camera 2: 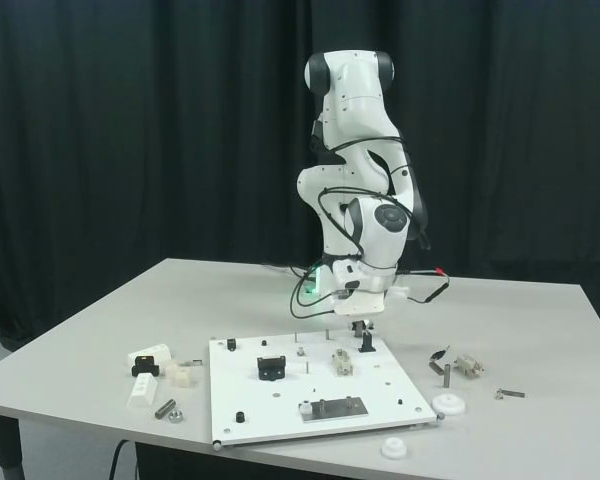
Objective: Remove square peg 4.
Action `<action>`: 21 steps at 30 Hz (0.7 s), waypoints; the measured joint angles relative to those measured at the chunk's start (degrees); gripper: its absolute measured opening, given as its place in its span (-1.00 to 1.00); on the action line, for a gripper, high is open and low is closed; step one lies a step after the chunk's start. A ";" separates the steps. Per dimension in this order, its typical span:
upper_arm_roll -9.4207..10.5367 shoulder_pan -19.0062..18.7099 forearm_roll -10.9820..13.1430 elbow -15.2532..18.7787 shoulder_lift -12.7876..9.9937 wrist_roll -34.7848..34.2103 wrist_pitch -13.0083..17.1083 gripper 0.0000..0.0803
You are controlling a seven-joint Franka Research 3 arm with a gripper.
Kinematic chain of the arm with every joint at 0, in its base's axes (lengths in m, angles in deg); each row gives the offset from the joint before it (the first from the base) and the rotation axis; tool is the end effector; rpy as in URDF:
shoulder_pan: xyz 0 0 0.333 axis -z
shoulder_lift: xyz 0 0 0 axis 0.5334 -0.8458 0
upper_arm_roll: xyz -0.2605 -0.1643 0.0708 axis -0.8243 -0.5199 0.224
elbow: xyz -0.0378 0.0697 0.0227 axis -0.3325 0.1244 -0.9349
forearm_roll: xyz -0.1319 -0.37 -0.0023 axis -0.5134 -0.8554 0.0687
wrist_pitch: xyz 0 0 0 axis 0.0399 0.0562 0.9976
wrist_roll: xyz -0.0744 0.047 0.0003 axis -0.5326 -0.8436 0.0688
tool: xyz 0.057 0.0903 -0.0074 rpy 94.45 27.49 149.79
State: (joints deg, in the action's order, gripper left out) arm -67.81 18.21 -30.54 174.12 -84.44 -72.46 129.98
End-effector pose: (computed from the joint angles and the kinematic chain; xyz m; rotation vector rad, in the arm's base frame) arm 0.3801 0.1330 0.1950 2.7636 -0.3998 -0.4399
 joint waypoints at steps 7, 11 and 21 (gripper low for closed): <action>0.06 0.00 0.02 0.00 0.31 0.00 -0.35 -0.61; 0.09 0.00 0.02 0.00 0.43 0.00 -0.49 -0.61; 0.14 0.00 0.04 -0.10 1.01 0.00 -1.30 -0.61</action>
State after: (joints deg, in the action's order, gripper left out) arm -67.67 18.21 -30.50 174.02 -83.43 -72.46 128.68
